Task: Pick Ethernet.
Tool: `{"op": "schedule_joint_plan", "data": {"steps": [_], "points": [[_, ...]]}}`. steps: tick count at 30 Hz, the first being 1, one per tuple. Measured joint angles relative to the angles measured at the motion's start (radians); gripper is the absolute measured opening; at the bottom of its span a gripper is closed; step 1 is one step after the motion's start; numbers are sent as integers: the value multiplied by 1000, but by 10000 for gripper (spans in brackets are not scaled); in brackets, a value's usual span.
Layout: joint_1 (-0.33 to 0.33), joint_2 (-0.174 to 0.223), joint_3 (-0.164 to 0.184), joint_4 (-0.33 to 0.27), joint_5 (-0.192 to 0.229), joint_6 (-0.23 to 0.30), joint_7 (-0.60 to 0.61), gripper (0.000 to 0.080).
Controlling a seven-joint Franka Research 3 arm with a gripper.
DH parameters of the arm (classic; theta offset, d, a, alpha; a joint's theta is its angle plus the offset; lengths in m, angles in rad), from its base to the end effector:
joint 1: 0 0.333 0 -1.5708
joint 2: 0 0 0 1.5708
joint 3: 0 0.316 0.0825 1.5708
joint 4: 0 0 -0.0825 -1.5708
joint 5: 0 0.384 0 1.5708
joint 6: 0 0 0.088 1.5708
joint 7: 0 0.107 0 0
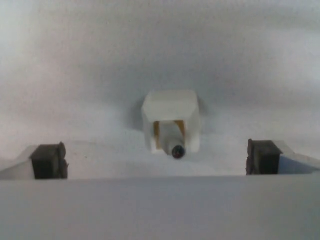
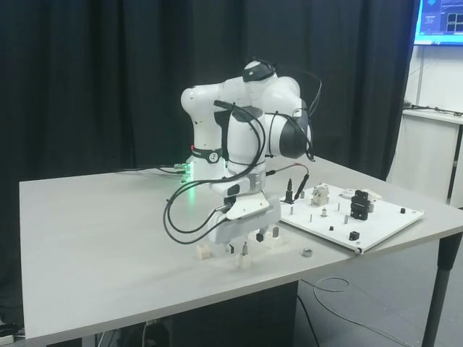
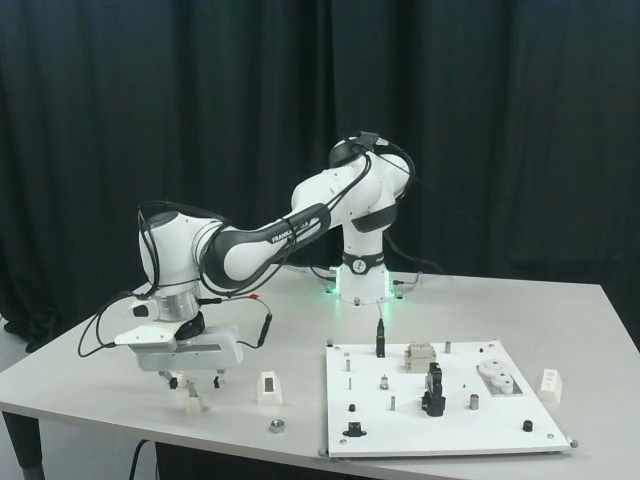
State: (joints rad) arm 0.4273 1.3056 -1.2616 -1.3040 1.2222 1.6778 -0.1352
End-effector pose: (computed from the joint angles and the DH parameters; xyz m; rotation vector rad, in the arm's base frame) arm 0.6906 -0.2154 0.2207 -2.9245 1.0043 0.1530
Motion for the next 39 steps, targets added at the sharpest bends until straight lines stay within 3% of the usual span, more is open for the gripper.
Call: {"op": "schedule_joint_plan", "data": {"steps": [10, 11, 15, 16, 21, 22, 27, 28, 35, 36, 39], "points": [[-4, 0, 17, 8, -25, -1, 17, 800], [-4, 0, 17, 9, -27, -1, 22, 668], [-4, -2, 17, 14, -32, -1, 35, 668], [-4, -2, 17, 15, -33, -1, 36, 506], [-5, -3, 17, 23, -37, -1, 42, 506], [-5, -4, 17, 24, -38, -1, 44, 312], [-8, -4, 17, 31, -40, -1, 45, 312], [-9, -4, 17, 32, -40, -1, 46, 132], [-14, -4, 17, 35, -40, -1, 46, 132], [-15, -3, 17, 36, -41, -1, 46, 70], [-17, -4, 16, 37, -45, -1, 46, 70]]}}
